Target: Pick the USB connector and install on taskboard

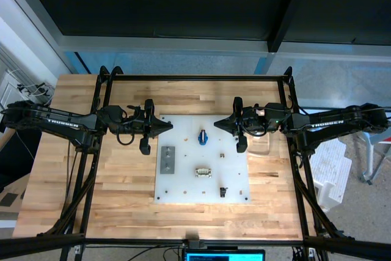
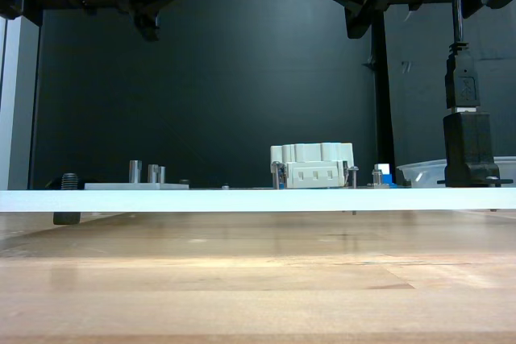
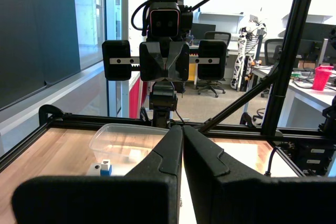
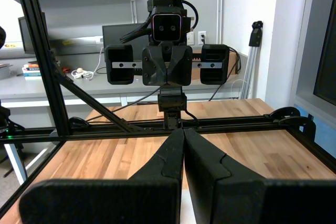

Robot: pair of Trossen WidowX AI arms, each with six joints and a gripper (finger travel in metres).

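Over the wooden tabletop nothing is being gripped: the fingers of the left gripper are lying pressed together and empty. The right gripper is mirroring it, fingers likewise closed. Both are hanging high over the taskboard's far edge, tips facing, likely parked clear of the parts. The USB connector is standing upright at the board's near right, well apart from both, probably easiest for the right arm
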